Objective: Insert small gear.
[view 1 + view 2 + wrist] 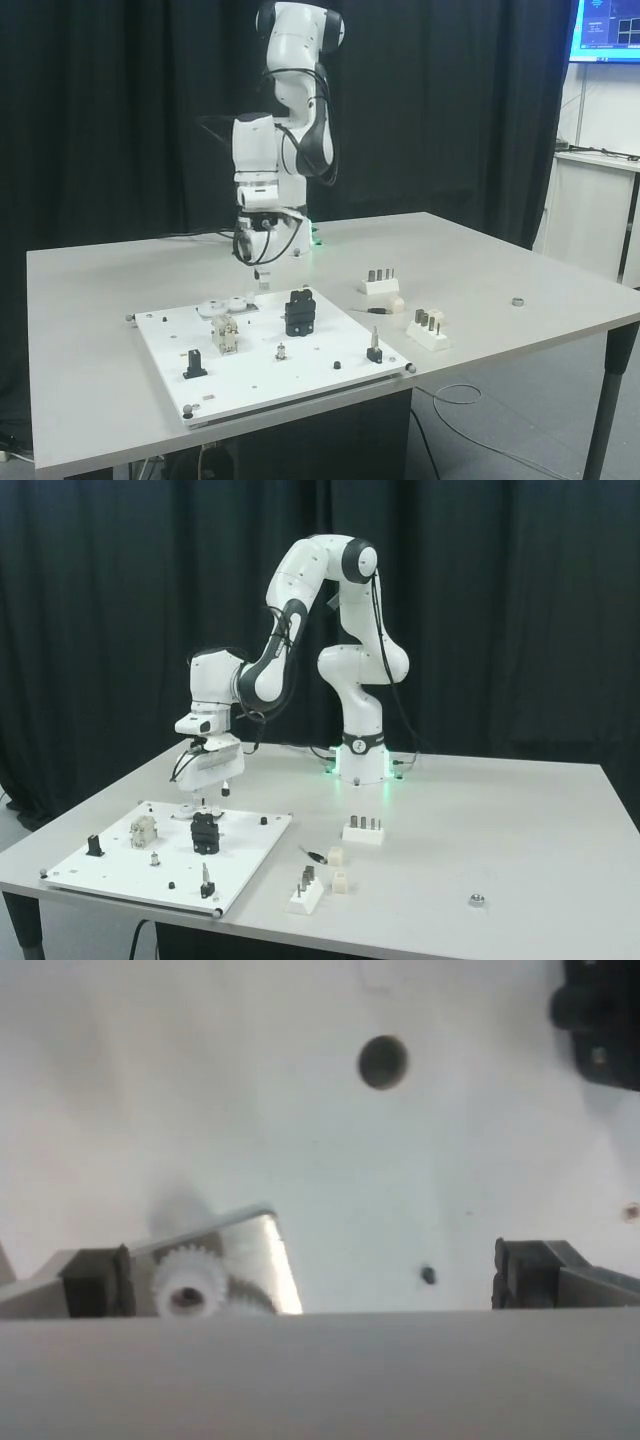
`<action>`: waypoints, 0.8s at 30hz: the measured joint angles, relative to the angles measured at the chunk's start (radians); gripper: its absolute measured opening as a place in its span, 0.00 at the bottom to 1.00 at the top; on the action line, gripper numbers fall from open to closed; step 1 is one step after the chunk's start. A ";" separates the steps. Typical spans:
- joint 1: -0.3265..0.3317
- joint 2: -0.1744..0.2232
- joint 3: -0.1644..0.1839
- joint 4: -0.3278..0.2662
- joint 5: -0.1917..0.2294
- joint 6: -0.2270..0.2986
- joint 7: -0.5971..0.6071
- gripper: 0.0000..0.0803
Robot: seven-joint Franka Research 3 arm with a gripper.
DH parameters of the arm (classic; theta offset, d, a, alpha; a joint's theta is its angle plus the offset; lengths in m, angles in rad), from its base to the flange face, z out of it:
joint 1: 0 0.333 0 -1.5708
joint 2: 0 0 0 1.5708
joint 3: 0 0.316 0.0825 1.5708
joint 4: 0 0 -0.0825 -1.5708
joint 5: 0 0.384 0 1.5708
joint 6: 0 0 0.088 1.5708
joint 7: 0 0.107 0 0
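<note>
Small gear [187, 1285] below pincer [310, 1280] (spread wide)

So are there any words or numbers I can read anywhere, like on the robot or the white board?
None can be read.
Screen in the first room view's top corner: it shows some writing, too small to read.
Robot arm: no label or brand visible.
White board and its parts: no writing visible.
Small gear in the wrist view: no markings.
</note>
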 joint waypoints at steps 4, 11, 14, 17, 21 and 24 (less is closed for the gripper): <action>0.006 0.002 0.000 0.014 -0.040 0.000 0.031 1.00; 0.008 0.032 0.000 0.042 -0.131 0.000 0.112 1.00; 0.008 0.055 0.000 0.055 -0.152 0.000 0.142 1.00; 0.008 0.079 0.000 0.067 -0.157 -0.001 0.153 1.00; 0.008 0.108 0.001 0.078 -0.156 -0.001 0.159 1.00; 0.008 0.122 0.002 0.083 -0.156 -0.001 0.166 1.00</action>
